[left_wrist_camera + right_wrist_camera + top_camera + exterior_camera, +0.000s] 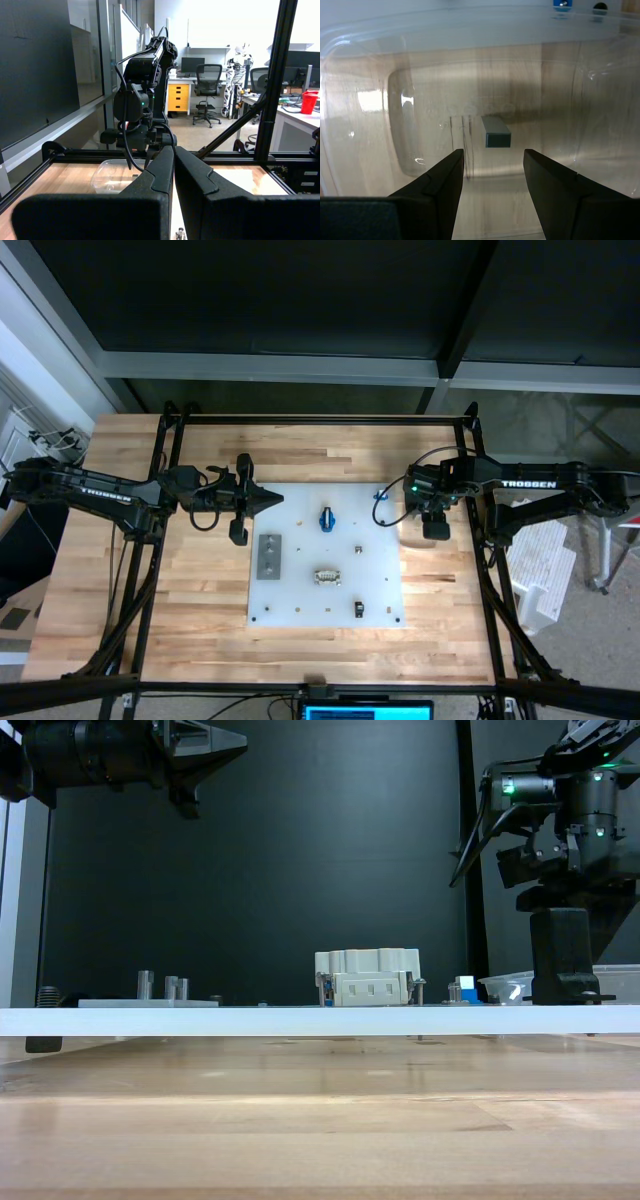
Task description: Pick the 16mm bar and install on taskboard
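Observation:
The 16mm bar [496, 132] is a short grey piece lying on the floor of a clear plastic tray [380, 100]. My right gripper [493, 156] hangs open just above it, one finger to each side, not touching it. Seen from above, the right gripper [436, 530] points down just off the right edge of the white taskboard [300, 590]. My left gripper [278, 499] is shut and empty, held high over the board's upper left corner and pointing right; its fingers [165, 170] meet.
The taskboard carries a grey metal block [269, 553], a blue knob [327, 519] and a beige connector [367, 975]. In the low view the tray's rim [615, 975] stands behind the board's right end. Black frame rails border the wooden table [200, 630].

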Tool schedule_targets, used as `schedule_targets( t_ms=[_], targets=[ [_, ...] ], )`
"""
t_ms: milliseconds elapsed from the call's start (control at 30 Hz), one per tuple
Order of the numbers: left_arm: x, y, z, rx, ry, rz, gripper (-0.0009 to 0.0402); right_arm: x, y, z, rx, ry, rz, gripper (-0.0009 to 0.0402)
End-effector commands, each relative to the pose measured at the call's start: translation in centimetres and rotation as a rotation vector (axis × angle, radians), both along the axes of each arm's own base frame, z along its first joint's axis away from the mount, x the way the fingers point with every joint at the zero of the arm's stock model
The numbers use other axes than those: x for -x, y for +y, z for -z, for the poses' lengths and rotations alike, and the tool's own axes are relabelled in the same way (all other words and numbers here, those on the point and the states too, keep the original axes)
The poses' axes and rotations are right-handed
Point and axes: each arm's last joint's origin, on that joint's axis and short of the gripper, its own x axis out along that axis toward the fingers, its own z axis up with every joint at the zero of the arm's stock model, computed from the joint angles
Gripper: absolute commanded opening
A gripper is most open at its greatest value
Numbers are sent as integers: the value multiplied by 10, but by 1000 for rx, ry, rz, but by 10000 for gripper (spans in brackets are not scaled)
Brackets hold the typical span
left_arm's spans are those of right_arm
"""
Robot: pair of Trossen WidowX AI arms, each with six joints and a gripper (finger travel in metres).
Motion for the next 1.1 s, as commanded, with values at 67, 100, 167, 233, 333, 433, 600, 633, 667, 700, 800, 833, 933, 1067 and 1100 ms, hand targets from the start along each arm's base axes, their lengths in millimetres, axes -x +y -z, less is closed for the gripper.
schedule_targets(
  t_ms=[67, 100, 167, 233, 333, 433, 600, 633, 667, 700, 800, 833, 933, 1067, 1100],
  targets=[
    [0, 0, 0, 0, 0, 0, 0, 0, -2, 1, 22, 6, -36, 174],
    [0, 0, 0, 0, 0, 0, 0, 0, -2, 3, 21, 1, -39, 175],
    [0, 0, 0, 0, 0, 0, 0, 1, -2, 7, 22, -1, -60, 174],
    [0, 0, 0, 0, 0, 0, 0, 1, -2, 12, 22, 8, -72, 174],
    [0, 0, 0, 0, 0, 0, 0, 0, -2, 15, 18, 25, -76, 174],
    [0, 0, 0, 0, 0, 0, 0, -1, -2, 16, 16, 31, -79, 174],
    [0, 0, 0, 0, 0, 0, 0, -2, -2, 16, 18, 20, -87, 174],
    [0, 0, 0, 0, 0, 0, 0, -2, -2, 16, 20, 15, -87, 174],
    [0, 0, 0, 0, 0, 0, 0, -3, -2, 16, 20, 14, -87, 173],
    [0, 0, 0, 0, 0, 0, 0, -4, -3, 16, 20, 14, -86, 174],
    [0, 0, 0, 0, 0, 0, 0, -6, -3, 19, 21, 11, -87, 174],
    [0, 0, 0, 0, 0, 0, 0, -7, -4, 19, 21, 14, -87, 174],
    [0, 0, 0, 0, 0, 0, 0, -9, -4, 25, 14, 39, -88, 174],
    [0, 0, 0, 0, 0, 0, 0, -10, -5, 29, 14, 48, -98, 174],
    [0, 0, 0, 0, 0, 0, 0, -10, -5, 30, 14, 49, -99, 174]
  ],
)
